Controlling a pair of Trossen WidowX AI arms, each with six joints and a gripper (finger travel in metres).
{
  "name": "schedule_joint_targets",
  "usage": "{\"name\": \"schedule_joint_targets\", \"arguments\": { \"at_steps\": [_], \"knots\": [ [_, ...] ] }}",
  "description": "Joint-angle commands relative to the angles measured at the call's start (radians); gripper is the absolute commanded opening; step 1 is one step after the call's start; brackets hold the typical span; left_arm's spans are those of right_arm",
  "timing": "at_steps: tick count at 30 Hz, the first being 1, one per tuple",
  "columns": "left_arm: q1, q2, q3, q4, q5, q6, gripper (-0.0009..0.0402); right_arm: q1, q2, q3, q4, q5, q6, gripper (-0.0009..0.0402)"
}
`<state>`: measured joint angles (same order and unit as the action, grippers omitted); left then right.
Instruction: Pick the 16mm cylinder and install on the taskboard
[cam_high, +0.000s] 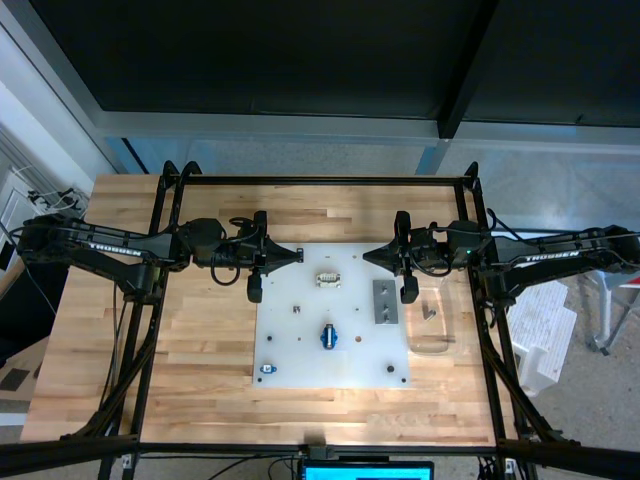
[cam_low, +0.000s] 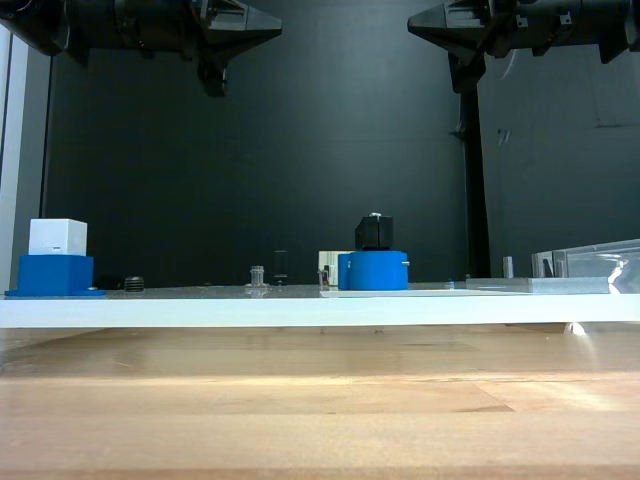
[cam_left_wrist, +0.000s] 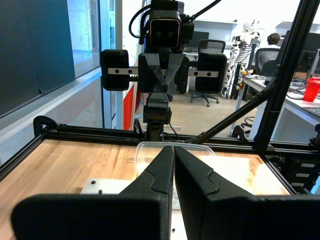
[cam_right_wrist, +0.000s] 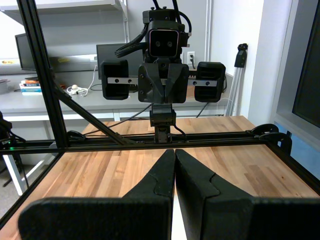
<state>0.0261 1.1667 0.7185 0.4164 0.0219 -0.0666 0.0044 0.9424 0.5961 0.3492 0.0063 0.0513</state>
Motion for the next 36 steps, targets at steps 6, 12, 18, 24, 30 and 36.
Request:
{"name": "schedule_joint_targets", "arguments": {
  "at_steps": [6,12,18,24,30,36],
  "knots": [
    [0.0,0.0,0.0,0.0,0.0,0.0,0.0,0.001,0.0,0.0,-0.002,-0.011,0.046,0.0],
    [0.0,0.0,0.0,0.0,0.0,0.0,0.0,0.003,0.0,0.004,-0.005,-0.031,0.053,0.0],
    [0.0,0.0,0.0,0.0,0.0,0.0,0.0,0.008,0.0,0.09,-0.243,-0.033,0.048,0.0],
    [0.0,0.0,0.0,0.0,0.0,0.0,0.0,0.023,0.0,0.193,-0.505,-0.032,0.049,0.0],
    [0.0,0.0,0.0,0.0,0.0,0.0,0.0,0.031,0.0,0.248,-0.734,-0.026,0.057,0.0],
    [0.0,0.0,0.0,0.0,0.0,0.0,0.0,0.041,0.0,0.287,-0.921,-0.025,0.076,0.0]
  ]
}}
